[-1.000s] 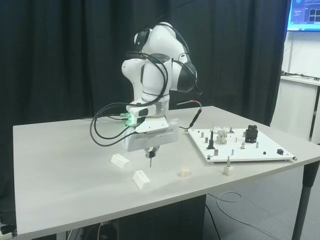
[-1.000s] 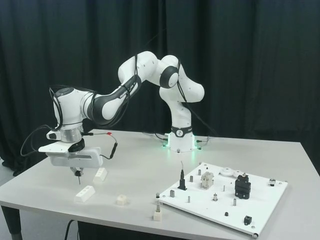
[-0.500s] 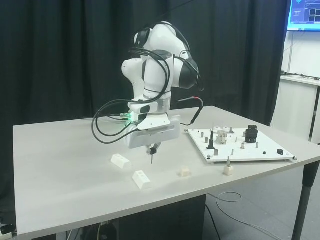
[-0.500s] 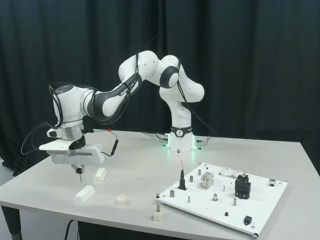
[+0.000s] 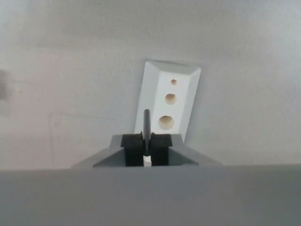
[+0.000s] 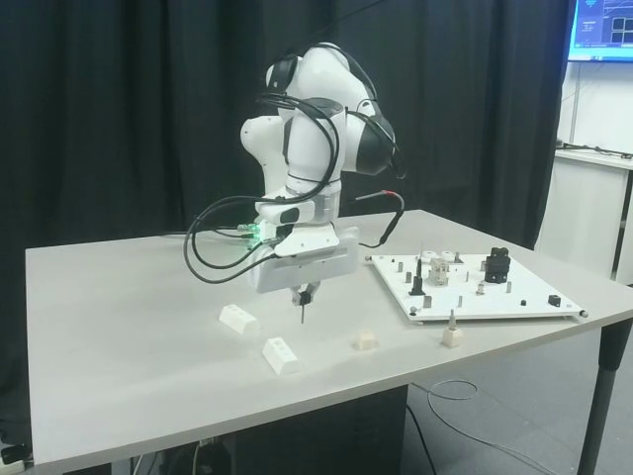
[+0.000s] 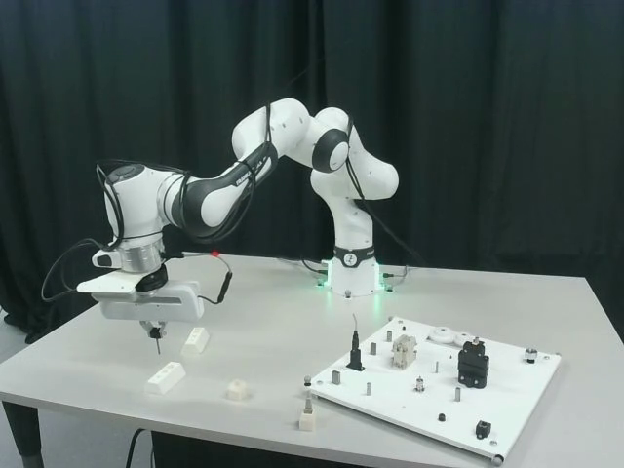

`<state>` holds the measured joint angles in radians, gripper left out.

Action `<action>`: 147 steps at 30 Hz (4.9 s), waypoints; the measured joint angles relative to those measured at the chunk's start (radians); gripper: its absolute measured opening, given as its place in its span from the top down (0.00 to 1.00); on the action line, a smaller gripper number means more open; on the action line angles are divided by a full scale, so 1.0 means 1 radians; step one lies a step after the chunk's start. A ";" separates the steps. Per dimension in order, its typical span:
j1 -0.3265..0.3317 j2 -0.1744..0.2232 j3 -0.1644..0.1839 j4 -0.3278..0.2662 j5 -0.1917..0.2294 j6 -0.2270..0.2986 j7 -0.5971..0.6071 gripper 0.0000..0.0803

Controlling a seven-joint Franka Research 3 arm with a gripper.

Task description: Insert round peg 1.

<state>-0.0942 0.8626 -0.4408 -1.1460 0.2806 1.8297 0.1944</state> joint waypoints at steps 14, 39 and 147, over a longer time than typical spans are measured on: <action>0.044 -0.008 0.003 0.014 0.010 -0.074 0.059 0.96; 0.223 -0.039 0.049 0.026 0.048 -0.181 0.332 0.96; 0.707 -0.154 0.070 -0.405 0.021 0.319 0.790 0.96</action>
<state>0.6127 0.7083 -0.3708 -1.5505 0.3012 2.1490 0.9839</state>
